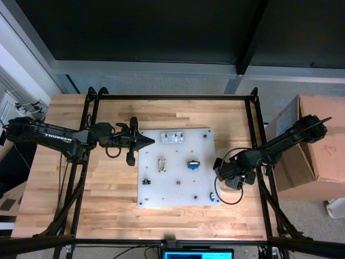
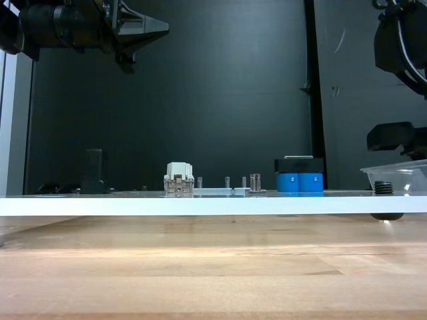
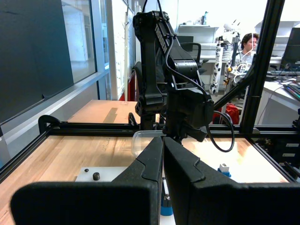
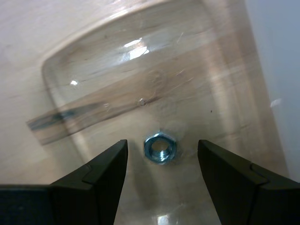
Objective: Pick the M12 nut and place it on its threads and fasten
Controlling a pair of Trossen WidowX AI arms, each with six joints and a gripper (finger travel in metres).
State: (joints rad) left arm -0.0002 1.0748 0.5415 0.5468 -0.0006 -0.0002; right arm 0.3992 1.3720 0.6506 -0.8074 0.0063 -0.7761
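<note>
High: down onto board (image 1: 167,194).
Low: same board, edge-on.
Left wrist: past left gripper (image 3: 163,139), across board.
Right wrist: right gripper (image 4: 161,143) close over tray (image 4: 140,70).

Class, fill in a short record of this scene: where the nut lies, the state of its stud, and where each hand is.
Nut: lying flat and free in the clear tray, clear of its stud.
Stud: bare, ribs showing, near the white board's near right edge.
Right hand: open above the tray, straddling the nut.
Left hand: shut, raised above the board's left edge.
</note>
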